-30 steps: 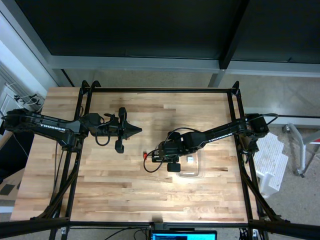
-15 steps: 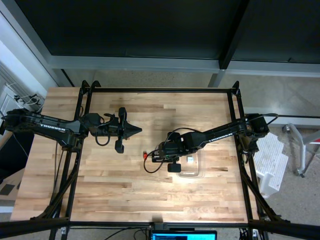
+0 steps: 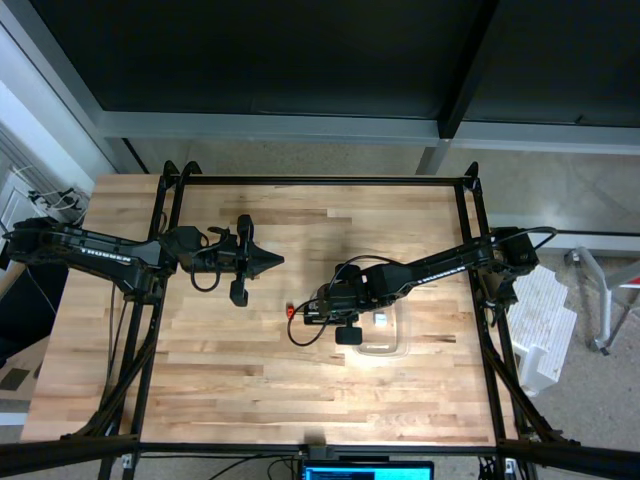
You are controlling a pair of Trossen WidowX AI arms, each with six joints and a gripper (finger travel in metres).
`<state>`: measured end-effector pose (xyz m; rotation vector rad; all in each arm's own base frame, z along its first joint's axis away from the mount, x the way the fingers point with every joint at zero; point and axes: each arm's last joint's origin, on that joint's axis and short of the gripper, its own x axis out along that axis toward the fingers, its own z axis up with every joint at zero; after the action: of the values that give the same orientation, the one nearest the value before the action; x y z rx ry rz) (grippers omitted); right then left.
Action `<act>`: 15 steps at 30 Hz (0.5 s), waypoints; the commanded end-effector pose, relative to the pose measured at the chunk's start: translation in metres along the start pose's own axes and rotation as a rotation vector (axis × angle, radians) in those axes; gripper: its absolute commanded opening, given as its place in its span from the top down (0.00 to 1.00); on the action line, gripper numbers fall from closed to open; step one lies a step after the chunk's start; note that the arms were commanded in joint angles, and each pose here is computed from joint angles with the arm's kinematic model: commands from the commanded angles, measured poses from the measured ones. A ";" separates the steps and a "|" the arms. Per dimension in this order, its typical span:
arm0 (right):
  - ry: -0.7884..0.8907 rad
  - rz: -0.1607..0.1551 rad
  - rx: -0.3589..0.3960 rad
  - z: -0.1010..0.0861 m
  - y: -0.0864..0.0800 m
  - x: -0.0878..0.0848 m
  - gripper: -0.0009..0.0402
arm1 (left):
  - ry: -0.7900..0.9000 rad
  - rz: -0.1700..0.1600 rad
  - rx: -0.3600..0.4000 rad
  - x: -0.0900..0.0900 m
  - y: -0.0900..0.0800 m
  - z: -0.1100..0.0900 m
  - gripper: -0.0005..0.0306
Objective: Remove the RCA connector from the receptacle and place in the container
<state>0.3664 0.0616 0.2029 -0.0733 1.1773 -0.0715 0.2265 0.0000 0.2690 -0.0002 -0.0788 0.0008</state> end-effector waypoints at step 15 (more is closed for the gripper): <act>-0.086 0.010 0.015 -0.001 -0.008 -0.046 0.97 | 0.000 0.000 0.000 0.000 0.000 0.000 0.98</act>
<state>0.3486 0.0580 0.2430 -0.0606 1.0959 -0.0717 0.2265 0.0000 0.2690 0.0001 -0.0784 0.0008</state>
